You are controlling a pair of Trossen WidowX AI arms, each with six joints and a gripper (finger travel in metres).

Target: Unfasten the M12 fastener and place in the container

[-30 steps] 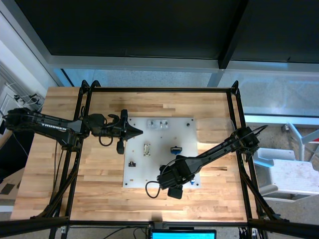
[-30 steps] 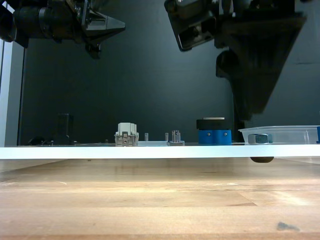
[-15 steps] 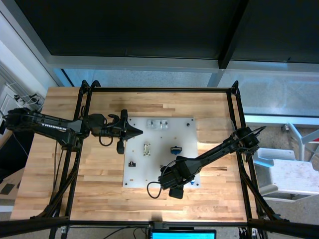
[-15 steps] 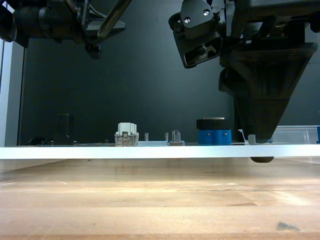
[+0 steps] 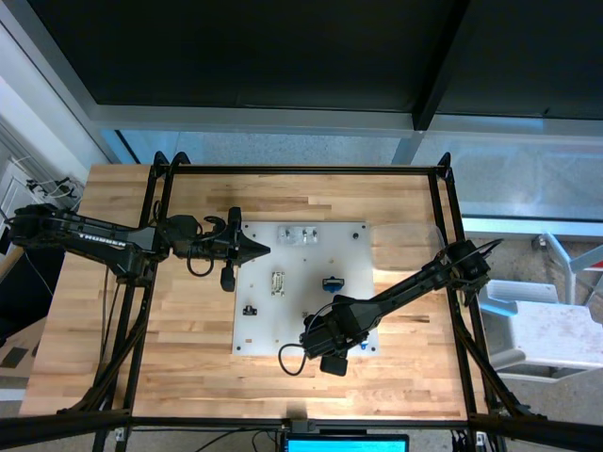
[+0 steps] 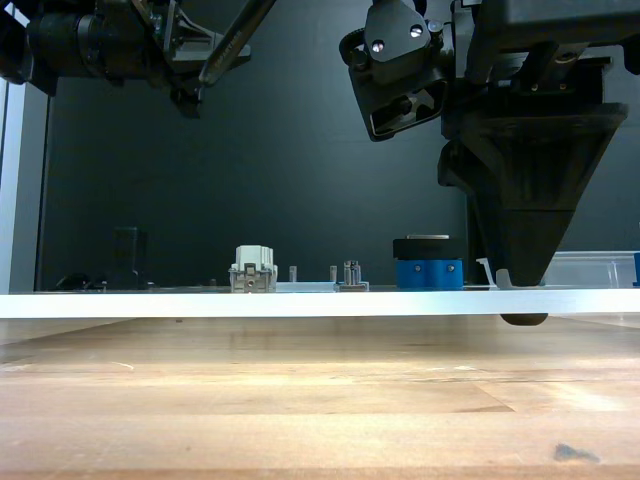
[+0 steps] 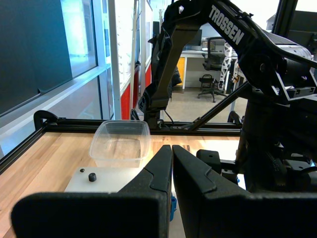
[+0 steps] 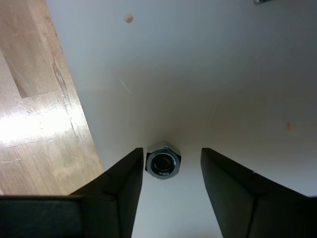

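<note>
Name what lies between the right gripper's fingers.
A small silver hex nut, per the right wrist view; the right gripper is down at the white board. The left gripper hangs by its left edge.

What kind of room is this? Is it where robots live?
Probably a robot lab or workshop. The left gripper hangs over a white board's left edge, and the right gripper straddles a small nut, on a framed wooden table.
</note>
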